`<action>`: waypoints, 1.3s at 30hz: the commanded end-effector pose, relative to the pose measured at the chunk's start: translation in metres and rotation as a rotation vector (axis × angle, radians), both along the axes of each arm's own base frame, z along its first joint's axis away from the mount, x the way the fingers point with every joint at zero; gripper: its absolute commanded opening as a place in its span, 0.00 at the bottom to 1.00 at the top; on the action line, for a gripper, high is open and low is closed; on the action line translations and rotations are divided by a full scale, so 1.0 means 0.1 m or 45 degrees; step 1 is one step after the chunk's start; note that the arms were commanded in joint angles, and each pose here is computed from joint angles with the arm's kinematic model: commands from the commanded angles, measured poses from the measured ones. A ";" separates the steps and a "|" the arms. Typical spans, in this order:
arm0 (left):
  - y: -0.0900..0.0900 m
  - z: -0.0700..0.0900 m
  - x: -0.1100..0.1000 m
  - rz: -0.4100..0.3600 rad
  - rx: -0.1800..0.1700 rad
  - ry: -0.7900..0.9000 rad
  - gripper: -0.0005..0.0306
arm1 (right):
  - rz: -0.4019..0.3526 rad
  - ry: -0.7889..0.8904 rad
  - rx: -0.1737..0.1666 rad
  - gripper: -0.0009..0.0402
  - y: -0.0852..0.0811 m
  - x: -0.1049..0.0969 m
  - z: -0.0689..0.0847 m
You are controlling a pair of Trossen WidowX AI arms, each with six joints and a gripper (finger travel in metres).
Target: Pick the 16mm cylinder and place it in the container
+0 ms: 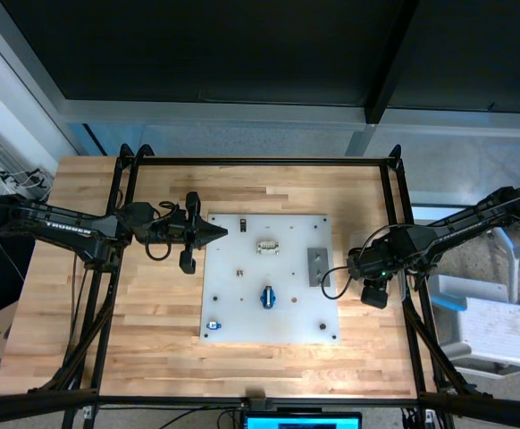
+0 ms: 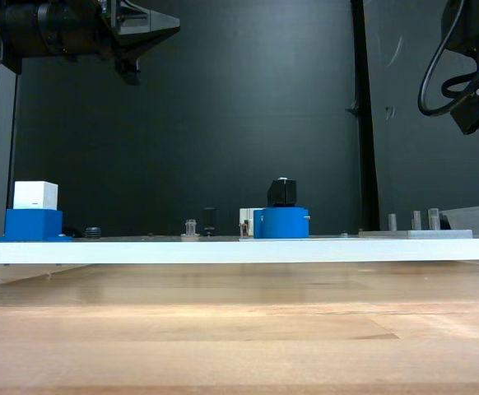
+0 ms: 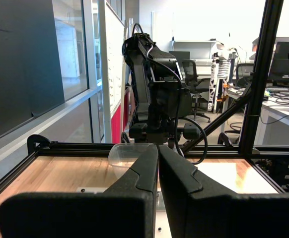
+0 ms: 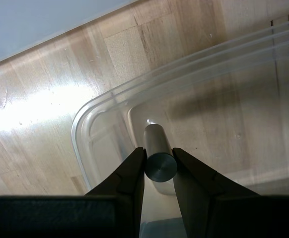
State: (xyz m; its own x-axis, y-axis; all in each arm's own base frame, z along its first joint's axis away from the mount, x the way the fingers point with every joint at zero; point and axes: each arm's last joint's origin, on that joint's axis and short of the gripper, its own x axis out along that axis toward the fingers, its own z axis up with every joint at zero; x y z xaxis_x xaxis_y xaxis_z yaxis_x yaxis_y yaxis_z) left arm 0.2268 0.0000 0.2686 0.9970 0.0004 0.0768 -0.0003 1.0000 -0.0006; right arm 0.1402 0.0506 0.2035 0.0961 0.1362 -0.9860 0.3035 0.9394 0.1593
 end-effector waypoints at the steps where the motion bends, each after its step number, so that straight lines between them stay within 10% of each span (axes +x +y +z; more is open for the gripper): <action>1: 0.00 0.00 0.00 0.000 0.001 0.000 0.02 | -0.011 -0.002 0.002 0.26 0.00 0.00 0.00; 39: 0.00 0.00 0.00 0.000 0.001 0.000 0.02 | -0.027 -0.011 0.006 0.35 0.00 0.01 0.00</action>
State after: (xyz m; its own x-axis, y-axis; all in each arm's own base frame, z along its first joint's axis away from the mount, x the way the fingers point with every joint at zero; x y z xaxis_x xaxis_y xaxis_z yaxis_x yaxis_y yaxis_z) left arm 0.2268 0.0000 0.2685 0.9971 0.0000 0.0760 0.0000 1.0000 -0.0006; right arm 0.1412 0.0509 0.2036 0.1060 0.1387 -0.9846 0.3232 0.9317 0.1661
